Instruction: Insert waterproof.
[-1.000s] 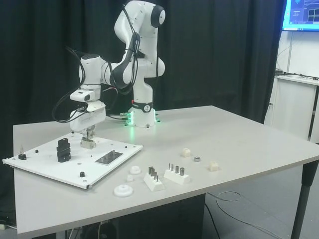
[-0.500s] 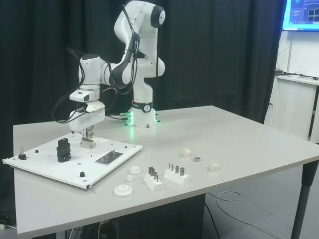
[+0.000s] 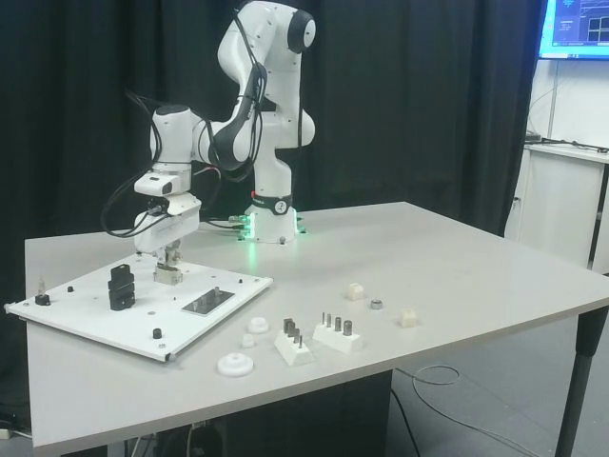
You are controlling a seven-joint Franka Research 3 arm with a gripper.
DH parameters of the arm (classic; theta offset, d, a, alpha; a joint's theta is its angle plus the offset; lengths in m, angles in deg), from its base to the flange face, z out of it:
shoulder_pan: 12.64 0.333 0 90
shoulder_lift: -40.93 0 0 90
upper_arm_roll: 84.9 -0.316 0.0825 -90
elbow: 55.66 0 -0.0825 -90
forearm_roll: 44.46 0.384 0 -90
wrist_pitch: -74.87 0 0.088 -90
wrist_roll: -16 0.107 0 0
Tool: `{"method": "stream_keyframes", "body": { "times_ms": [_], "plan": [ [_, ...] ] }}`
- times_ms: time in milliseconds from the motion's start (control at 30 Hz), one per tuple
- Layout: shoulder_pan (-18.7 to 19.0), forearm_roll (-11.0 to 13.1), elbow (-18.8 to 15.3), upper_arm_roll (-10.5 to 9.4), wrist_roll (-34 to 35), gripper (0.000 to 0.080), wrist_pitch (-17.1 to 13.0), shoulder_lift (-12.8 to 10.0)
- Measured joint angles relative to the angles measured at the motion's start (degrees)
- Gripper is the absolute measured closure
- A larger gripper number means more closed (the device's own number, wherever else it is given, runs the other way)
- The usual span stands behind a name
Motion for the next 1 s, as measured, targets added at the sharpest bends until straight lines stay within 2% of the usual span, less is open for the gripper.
{"method": "stream_keyframes", "body": {
  "times_ms": [667,1000],
  "plan": [
    [0.00,0.45,-0.12,-0.04,-0.82,0.0488,0.00,-0.30],
    [0.00,2.04,-0.13,-0.05,-2.44,0.0488,-0.05,-0.99]
  ]
}}
